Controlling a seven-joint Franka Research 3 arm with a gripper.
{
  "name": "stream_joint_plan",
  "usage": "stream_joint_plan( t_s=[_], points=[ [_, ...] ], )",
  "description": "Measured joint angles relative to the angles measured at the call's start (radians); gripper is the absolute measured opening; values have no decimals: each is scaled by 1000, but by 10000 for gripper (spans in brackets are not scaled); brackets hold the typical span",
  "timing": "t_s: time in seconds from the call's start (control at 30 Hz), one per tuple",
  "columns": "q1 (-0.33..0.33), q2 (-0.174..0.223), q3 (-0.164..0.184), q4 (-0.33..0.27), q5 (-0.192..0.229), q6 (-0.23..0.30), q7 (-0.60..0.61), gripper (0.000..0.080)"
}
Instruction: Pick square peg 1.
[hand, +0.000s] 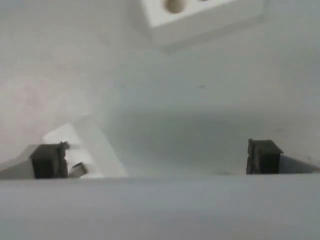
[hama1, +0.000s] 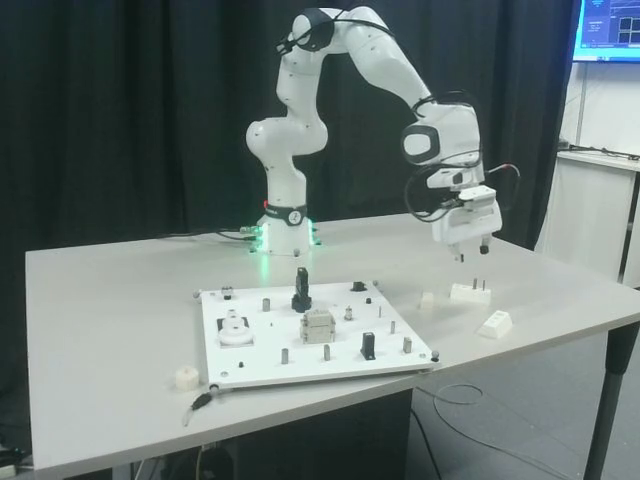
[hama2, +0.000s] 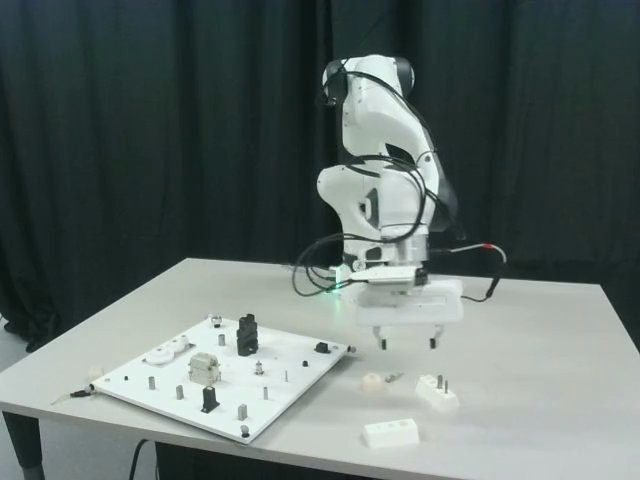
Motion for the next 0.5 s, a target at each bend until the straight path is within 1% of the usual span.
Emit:
stream_joint_plan(
  t_s=[0.17, 0.27, 0.37, 0.5],
  points=[
    [10, 30, 25, 17, -49, -5, -59, 800],
    [16, 54, 37, 34, -71, -19, -107, 800],
    [24, 81, 43, 57, -83, -40, -151, 800],
    [36, 116, 44, 93, -87, -70, -195, 800]
  ],
)
